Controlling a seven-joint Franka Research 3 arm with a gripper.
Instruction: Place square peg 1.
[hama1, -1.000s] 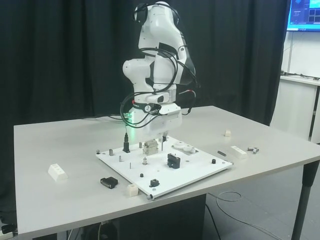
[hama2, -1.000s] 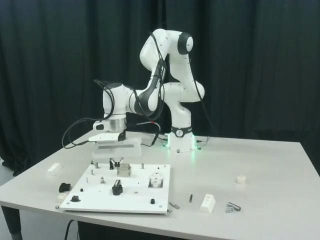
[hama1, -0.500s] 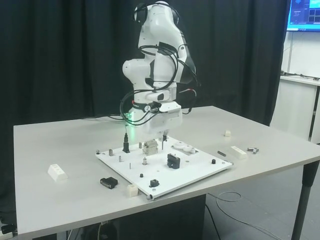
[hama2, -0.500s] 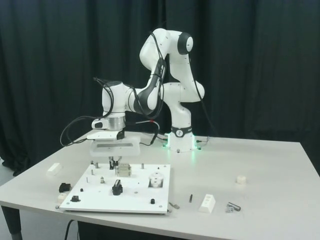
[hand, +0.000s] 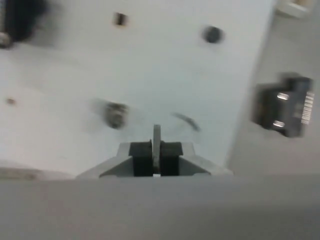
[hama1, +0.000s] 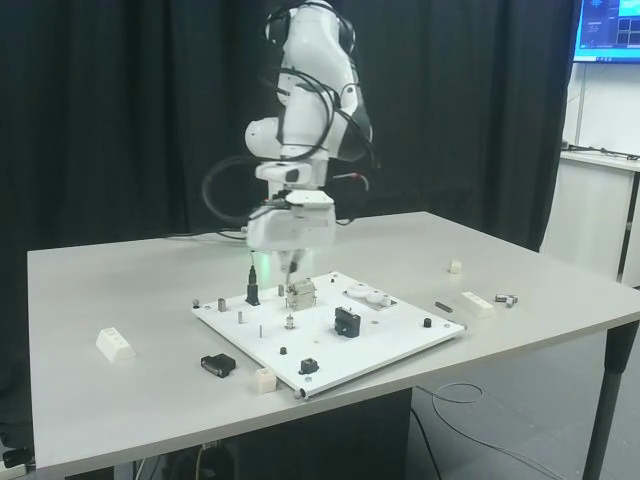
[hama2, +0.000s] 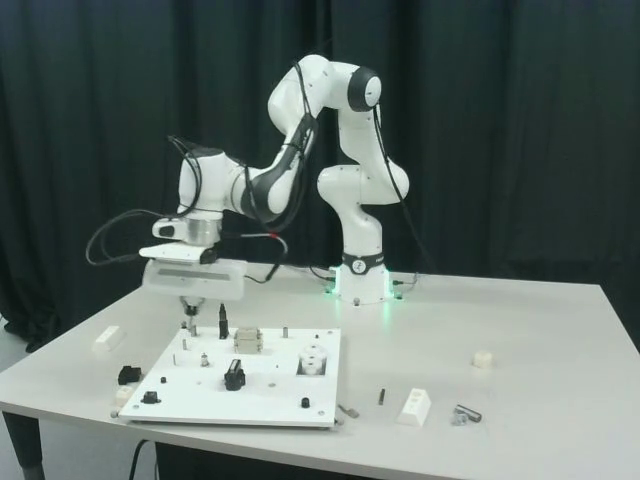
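At the near edge of the grey tabletop (hama1: 120, 290), a small black connector (hama1: 217, 364) and a white block (hama1: 264, 379) lie just beside the white board (hama1: 390, 340). The board carries small black and grey fittings. Farther back, the claw (hama1: 291, 262) hangs above the rear part of the board, near an upright black post (hama1: 252, 290) and clear of the surface. In the wrist view the claw (hand: 156, 159) is clenched on the thin grey peg (hand: 156, 137), which sticks out between the black pads (hand: 141, 156). Behind, the white arm (hama1: 300, 90) rises before a black curtain (hama2: 500, 120).
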